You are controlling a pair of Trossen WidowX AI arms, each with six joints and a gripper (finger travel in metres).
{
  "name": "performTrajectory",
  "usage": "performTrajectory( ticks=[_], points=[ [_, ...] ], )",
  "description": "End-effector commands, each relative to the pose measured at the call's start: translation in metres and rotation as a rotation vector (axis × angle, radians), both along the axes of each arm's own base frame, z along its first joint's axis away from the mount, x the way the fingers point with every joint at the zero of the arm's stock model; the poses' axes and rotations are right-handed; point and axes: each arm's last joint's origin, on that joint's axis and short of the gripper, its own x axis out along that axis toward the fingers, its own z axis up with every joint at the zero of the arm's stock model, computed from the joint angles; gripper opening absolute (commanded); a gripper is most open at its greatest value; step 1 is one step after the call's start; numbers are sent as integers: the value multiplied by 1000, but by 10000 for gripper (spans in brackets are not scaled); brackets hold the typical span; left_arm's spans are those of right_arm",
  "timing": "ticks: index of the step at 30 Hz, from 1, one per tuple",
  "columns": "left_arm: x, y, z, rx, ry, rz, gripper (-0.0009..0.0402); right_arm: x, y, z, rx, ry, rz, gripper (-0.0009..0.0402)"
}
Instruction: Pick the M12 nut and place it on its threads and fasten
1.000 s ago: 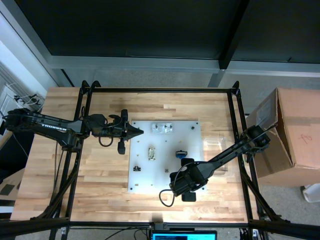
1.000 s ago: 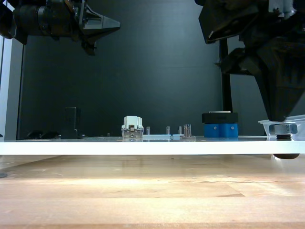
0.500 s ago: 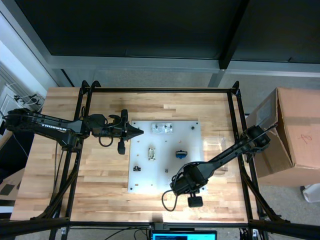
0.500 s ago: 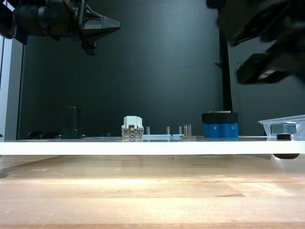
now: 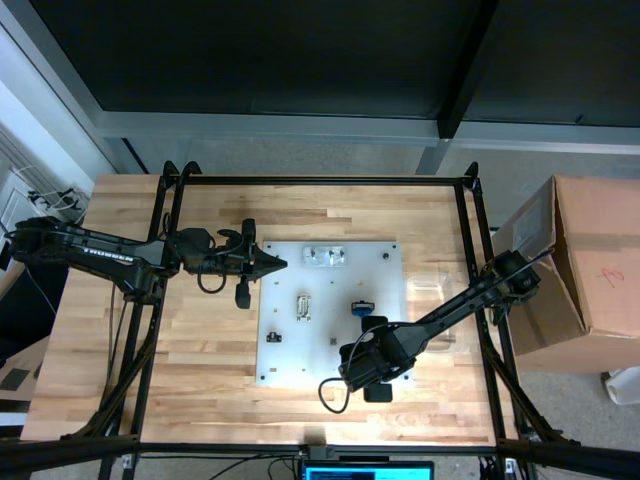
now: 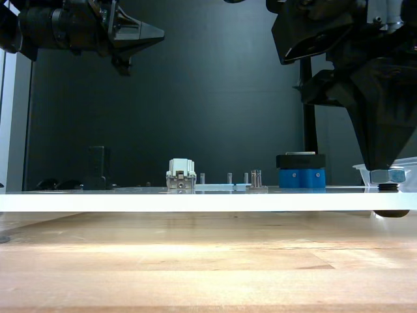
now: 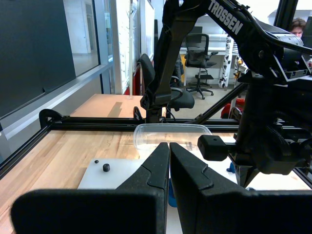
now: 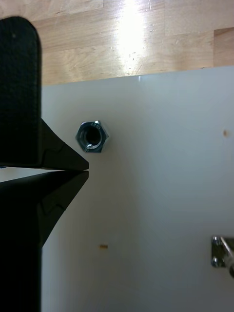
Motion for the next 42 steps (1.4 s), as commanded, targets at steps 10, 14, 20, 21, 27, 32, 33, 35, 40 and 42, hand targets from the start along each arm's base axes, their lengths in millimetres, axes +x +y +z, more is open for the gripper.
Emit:
performTrajectory(
  ticks=[10, 14, 20, 21, 27, 32, 33, 35, 40, 42],
  points=[
    [0, 0, 0, 0, 0, 0, 0, -5, 8, 0, 297, 169, 100, 0],
    [0, 0, 0, 0, 0, 0, 0, -5, 4, 0, 168, 117, 70, 0],
    [0, 0, 0, 0, 0, 0, 0, -2, -1, 0, 2, 22, -28, 0],
    [0, 0, 0, 0, 0, 0, 0, -2, -2, 0, -18, 7, -35, 0],
    [0, 0, 0, 0, 0, 0, 0, 1, -1, -2, -37, -27, -51, 0],
    [0, 0, 0, 0, 0, 0, 0, -1, 1, -2, 49, 26, -21, 0],
    [0, 0, 0, 0, 0, 0, 0, -2, 3, -2, 98, 55, 1, 0],
    [0, 0, 0, 0, 0, 0, 0, -3, 6, -2, 201, 115, 53, 0],
    [0, 0, 0, 0, 0, 0, 0, -6, 6, -1, 228, 154, 78, 0],
    [0, 0, 0, 0, 0, 0, 0, -6, 3, -1, 155, 129, 46, 0]
  ],
)
